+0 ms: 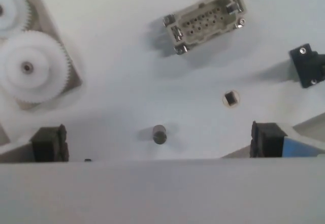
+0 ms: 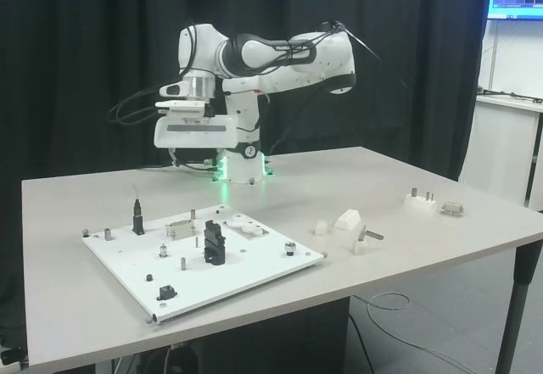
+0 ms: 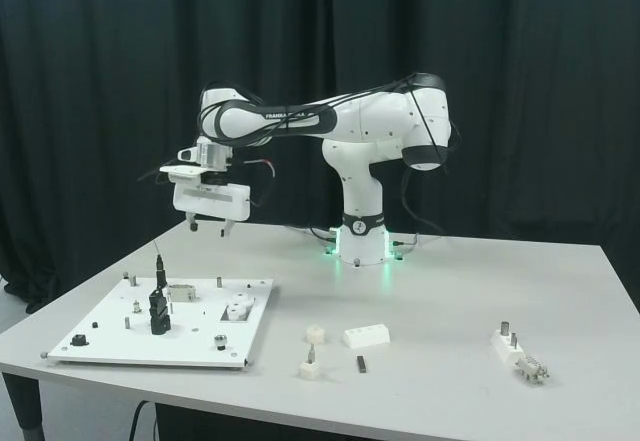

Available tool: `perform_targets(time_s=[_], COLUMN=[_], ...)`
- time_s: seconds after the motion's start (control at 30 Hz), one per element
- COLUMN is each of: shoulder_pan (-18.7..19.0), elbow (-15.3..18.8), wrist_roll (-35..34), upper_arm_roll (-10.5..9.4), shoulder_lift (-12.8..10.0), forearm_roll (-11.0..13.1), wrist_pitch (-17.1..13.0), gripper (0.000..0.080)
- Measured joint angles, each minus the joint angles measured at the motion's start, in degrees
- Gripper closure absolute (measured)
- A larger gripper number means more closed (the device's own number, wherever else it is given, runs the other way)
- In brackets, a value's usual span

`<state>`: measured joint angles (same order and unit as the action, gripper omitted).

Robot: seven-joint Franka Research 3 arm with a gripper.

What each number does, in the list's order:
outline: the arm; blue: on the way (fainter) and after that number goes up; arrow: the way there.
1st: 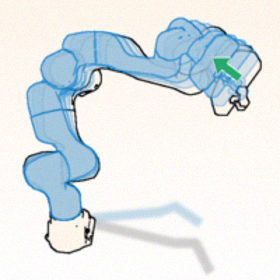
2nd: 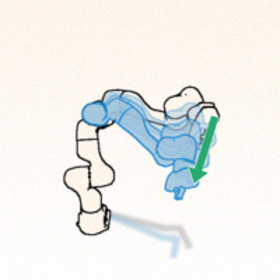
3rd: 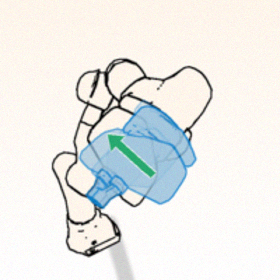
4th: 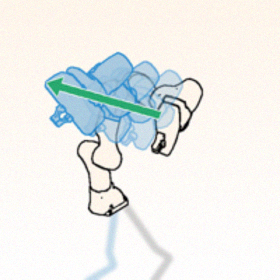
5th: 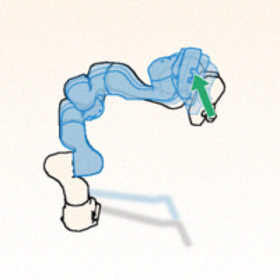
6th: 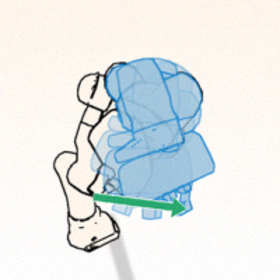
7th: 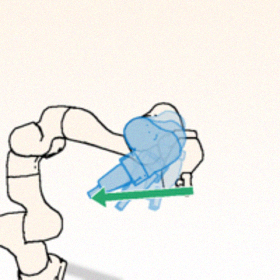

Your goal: Pick round peg 2.

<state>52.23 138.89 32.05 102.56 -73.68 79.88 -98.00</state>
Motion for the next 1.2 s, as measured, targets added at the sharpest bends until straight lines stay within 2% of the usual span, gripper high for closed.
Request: perform_targets(time_s=[0.27,0.53,0.77,1.2], shoulder_pan=[1.70,7.22,15.29,33.55], elbow=[-1.25,-1.70,-1.72,-3.04], wrist_roll=[0.15,-3.14,-10.96,-27.29], upper_arm_roll=[0.68,1.95,3.28,3.42], shoulder_lift=[0.00,0.00,0.04,0.74], forearm_roll=[0.01,0.12,0.24,1.37], wrist_pitch=[4.22,9.48,12.19,10.82], gripper=[0.0003,0.0003,0.0003,0.0003])
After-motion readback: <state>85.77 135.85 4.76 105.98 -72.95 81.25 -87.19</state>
